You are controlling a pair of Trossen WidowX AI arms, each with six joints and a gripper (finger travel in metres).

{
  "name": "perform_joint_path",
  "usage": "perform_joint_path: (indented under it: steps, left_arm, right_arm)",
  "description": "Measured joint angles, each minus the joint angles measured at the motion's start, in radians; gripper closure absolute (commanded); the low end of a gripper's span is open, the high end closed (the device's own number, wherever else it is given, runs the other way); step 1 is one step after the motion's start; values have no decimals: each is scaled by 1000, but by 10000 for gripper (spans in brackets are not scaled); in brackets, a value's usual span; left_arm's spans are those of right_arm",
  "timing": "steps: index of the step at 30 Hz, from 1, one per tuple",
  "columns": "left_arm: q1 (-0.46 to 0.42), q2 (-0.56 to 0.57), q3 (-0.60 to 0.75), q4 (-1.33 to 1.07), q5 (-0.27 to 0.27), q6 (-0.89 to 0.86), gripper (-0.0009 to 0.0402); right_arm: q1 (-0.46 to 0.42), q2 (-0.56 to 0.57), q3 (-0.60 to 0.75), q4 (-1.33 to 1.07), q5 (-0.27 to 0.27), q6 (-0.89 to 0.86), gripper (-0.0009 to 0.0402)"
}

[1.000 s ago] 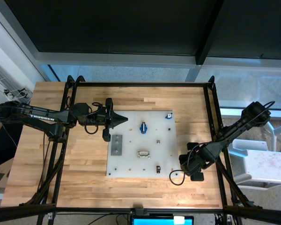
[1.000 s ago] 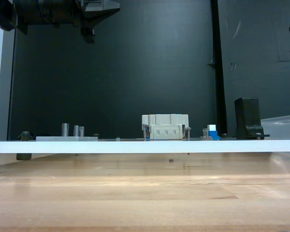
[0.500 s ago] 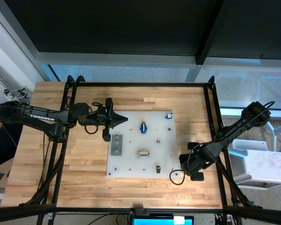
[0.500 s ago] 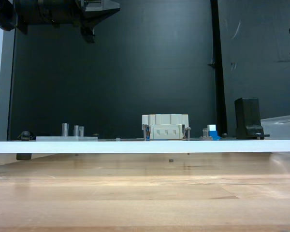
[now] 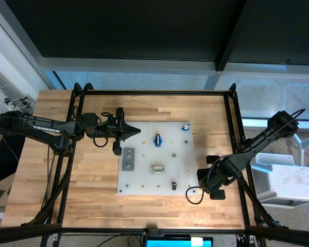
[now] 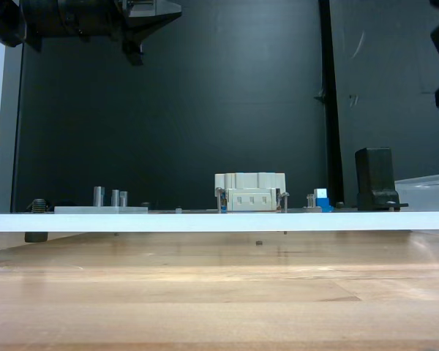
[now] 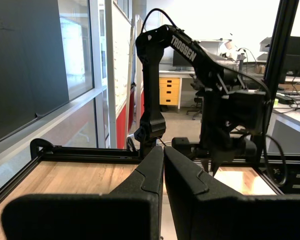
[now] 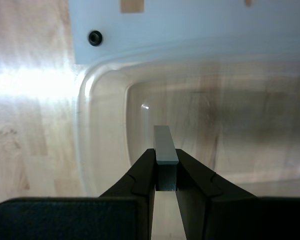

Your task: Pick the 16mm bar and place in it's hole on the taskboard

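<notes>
The 16mm bar [image 8: 165,145] is held in the right gripper [image 8: 165,159]. The two black fingers [image 8: 146,167] are clamped on its sides, one on each. The bar is grey with flat faces, and it sticks out straight past the fingertips, in line with them. Its far end is free, and the end nearest the camera sits down in the gap between the fingers.

Under the bar lies a clear plastic tray [image 8: 83,125] with a rounded rim, resting on the wooden bench [image 8: 30,125]. The bar hangs over the inside of this tray, and the grain of the bench shows through the tray's bottom. Whether the bar touches the tray floor cannot be told. Just beyond the tray's rim is the edge of the white taskboard [image 8: 190,25], with a black screw [image 8: 95,37] at its corner, so the bar is off the board and clear of its hole.

In the high view the right gripper [image 5: 208,180] is just off the right edge of the taskboard [image 5: 144,170], near the board's near corner. On the board stand a grey plate [image 5: 128,158] with short metal pegs [image 6: 110,197], a blue part [image 5: 157,139], a pale connector [image 5: 157,169] and a black block [image 6: 374,179].

The left gripper [image 5: 124,132] hangs over the board's far left corner, high above it in the low view. Its fingers [image 7: 150,170] are pressed together with nothing between them.
</notes>
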Motion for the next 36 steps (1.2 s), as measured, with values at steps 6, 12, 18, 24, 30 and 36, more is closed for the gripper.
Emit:
perform_joint_path:
  steps: [6, 12, 18, 24, 30, 36]
  left_arm:
    - [0, 0, 0, 0, 0, 0, 393]
    - [0, 0, 0, 0, 0, 0, 393]
    - [0, 0, 0, 0, 0, 0, 393]
    - [0, 0, 0, 0, 0, 0, 393]
    - [0, 0, 0, 0, 0, 0, 393]
    - [0, 0, 0, 0, 0, 0, 393]
  right_arm:
    - [-3, 0, 71, -70, 0, -58, 393]
    - [-16, 5, 143, -129, 0, -192, 393]
    - [-46, 27, 215, -198, 1, -352, 393]
    - [-58, 45, 229, -198, 1, -644, 393]
    - [-73, 74, 233, -146, 2, -771, 393]
    - [-87, 116, 282, -151, 16, -837, 393]
